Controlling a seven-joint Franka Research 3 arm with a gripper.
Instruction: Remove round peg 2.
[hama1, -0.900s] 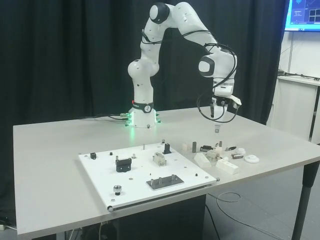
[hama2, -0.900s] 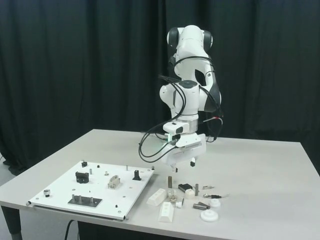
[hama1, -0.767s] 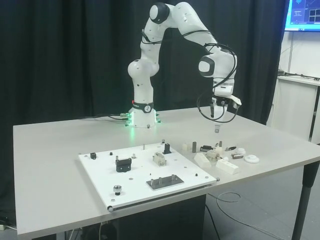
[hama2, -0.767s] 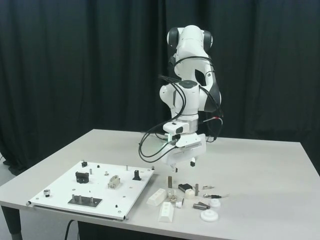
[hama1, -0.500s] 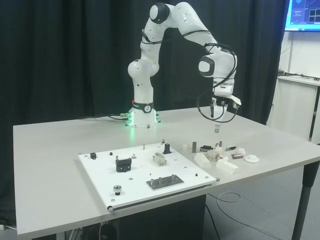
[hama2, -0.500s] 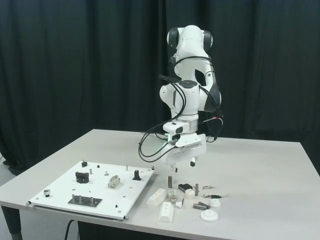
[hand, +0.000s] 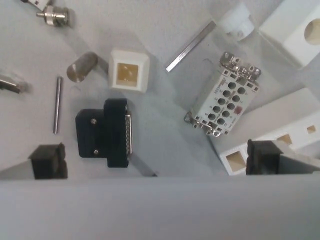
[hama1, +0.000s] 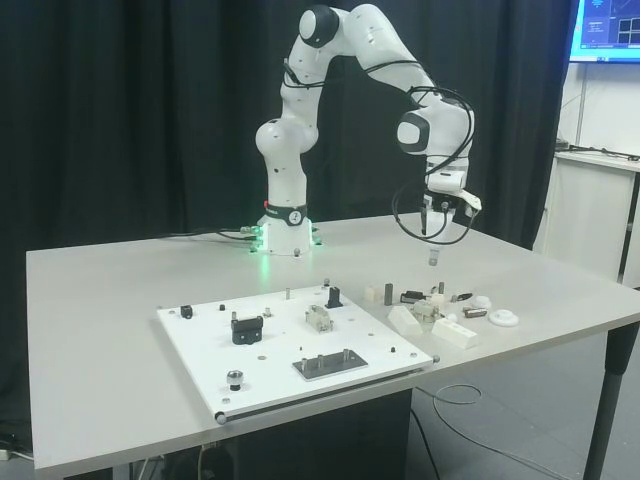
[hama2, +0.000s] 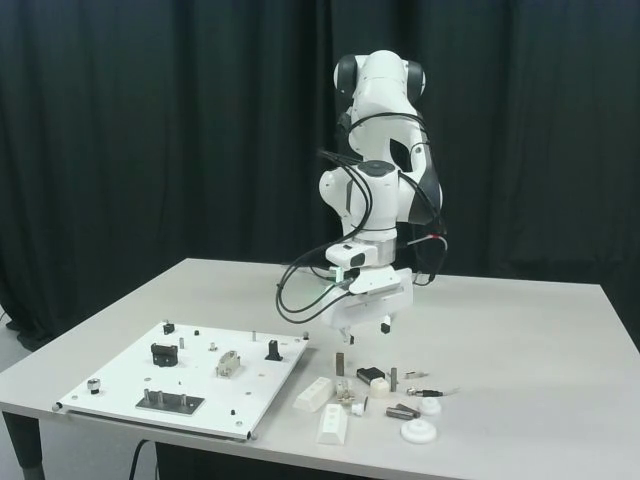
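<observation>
Broadly, a grey table (hama1: 100, 300) stood before black curtains (hama2: 150, 130), with the white arm (hama1: 300, 130) bolted at its far side and a green glow (hama1: 262, 232) at the base. A white board (hama1: 280, 350) carrying small fixtures lay toward the front edge. Beside it, off the board, loose parts were scattered on the bare tabletop – white blocks (hama2: 331, 424), a white gear (hama1: 503, 319), a black connector (hand: 106, 132) and a grey multi-hole plug (hand: 226, 97).

The peg (hand: 81, 66) was a short, plain grey metal cylinder with a round end face. It sat on the table among the loose parts, just beside a small white square socket (hand: 129, 70) and near a thin pin (hand: 57, 104). From the first room view it appeared to stand upright, at the rear edge of the cluster, apart from the board.

The gripper (hama1: 434, 222) hung above the loose parts, clear of them all. Its black fingertips (hand: 47, 160) were spread wide and held nothing – only the tabletop and the connector showed between them.
</observation>
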